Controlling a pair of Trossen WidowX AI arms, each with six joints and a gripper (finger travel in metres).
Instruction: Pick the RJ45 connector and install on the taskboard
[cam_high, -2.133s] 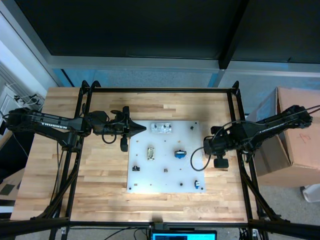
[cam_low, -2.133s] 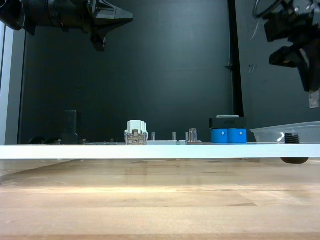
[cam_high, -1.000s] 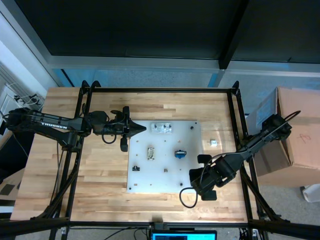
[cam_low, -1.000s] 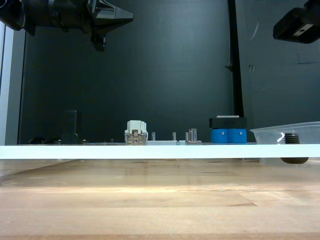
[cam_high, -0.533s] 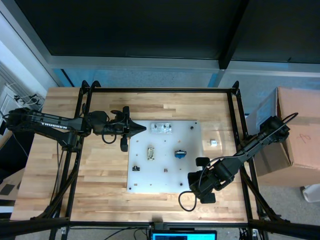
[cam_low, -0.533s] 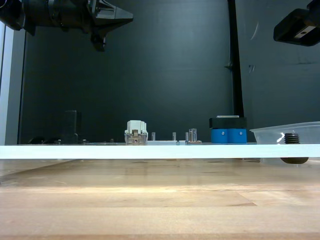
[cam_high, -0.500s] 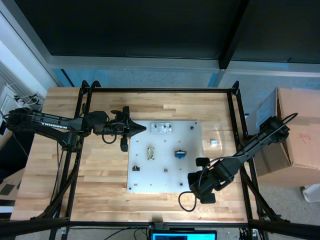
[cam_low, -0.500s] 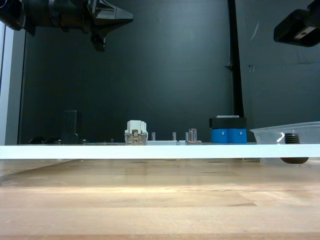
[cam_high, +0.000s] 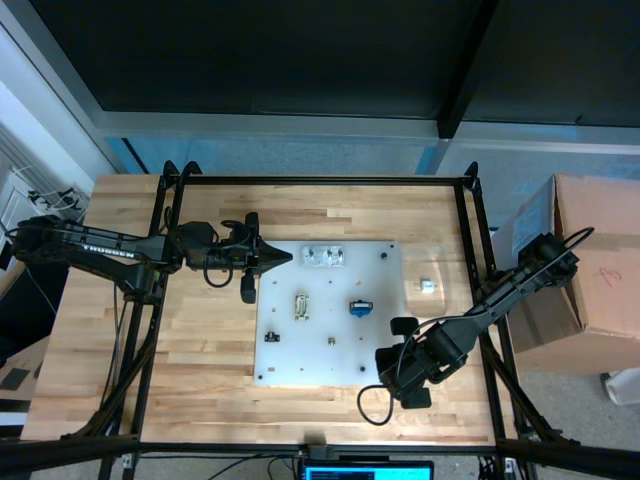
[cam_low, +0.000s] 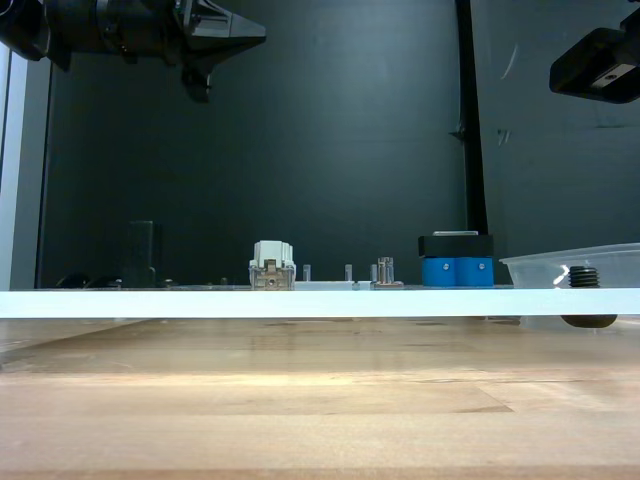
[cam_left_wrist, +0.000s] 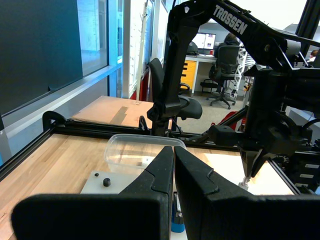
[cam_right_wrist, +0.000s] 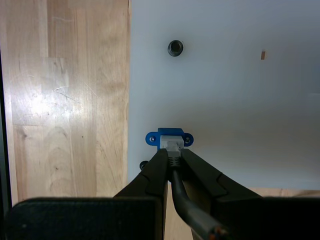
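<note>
R side first: the right pincer points straight down over the taskboard. In the high view it's at the board's near R corner, close to where the white plate meets the bench. Its fingers are clenched on the RJ45 connector, gripping just behind the plug where the cable begins. The cable runs back btwn the fingers twd the wrist. The plug stands upright, and its front end meets the blue seat, lined up w/ the opening. We read it as at least touching the seat; how far in it sits, we can't tell from these angles.

L side: the left pincer hangs level above the board's far L edge, pointing across twd the R side. In the low view it sits high above the board surface. In the left wrist view its two fingers are pressed together tip to tip. It's well apart from the connector and the seat.

Other bits:
- A blue-and-black block stands on the board.
- A clear tub sits at the R w/ a black threaded part in it.
- A cardboard box stands off the bench's R side.
</note>
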